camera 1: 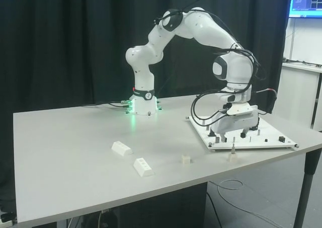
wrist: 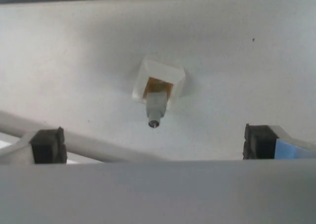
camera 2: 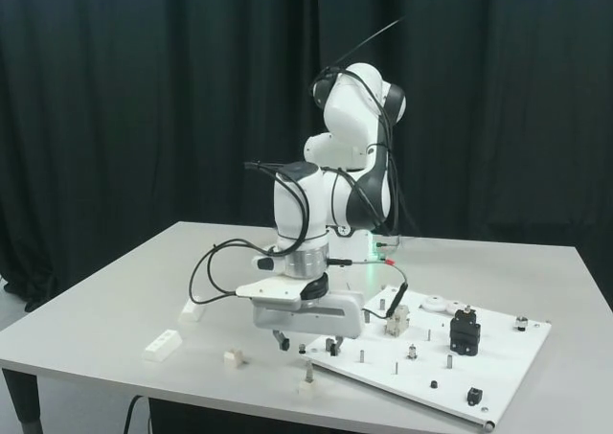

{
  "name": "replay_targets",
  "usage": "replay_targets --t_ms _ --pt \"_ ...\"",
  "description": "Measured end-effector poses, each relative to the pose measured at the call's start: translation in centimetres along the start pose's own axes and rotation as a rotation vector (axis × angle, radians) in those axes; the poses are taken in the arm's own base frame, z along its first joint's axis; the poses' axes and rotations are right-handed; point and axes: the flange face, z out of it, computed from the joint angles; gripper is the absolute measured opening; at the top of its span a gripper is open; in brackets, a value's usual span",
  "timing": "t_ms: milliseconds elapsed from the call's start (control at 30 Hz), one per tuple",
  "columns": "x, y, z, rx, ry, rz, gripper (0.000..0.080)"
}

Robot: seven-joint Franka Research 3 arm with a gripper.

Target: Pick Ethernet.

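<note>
I see the broad grey table (camera 1: 65,147) carrying everything, with the white seven-joint arm (camera 1: 201,31) bolted near its far edge, green lights showing at the base. The arm arches over and bends down to the flat white assembly board (camera 2: 498,357), which lies on the table and is studded with short pegs and a few small black fixtures. The wide white gripper (camera 2: 305,340) hangs low at the board's near edge, just above the table surface.

Two long white rectangular blocks (camera 1: 122,148) lie on the table well apart from the board, one just beside the other. A small pale cube (camera 1: 186,159) sits between them and the board.

The Ethernet piece, a small pale block with a short grey plug stub standing up from it (wrist: 158,91), rests on the table just in front of the board's near edge, below the gripper. From my wrist view it lies between the two black fingertip pads (wrist: 48,146), though ahead of them and touching neither. The jaws stand spread wide apart, released, with nothing held between them.
</note>
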Motion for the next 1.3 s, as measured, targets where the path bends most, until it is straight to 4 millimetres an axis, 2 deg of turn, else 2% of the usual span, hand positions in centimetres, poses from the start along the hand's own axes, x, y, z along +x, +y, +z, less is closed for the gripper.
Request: replay_targets --t_ms 633,1300 --pt "-0.9 -0.6 2.7 -0.021 -0.008 -0.005 0.0800" --pt "-0.7 -0.6 4.3 -0.022 0.009 0.018 0.0800"
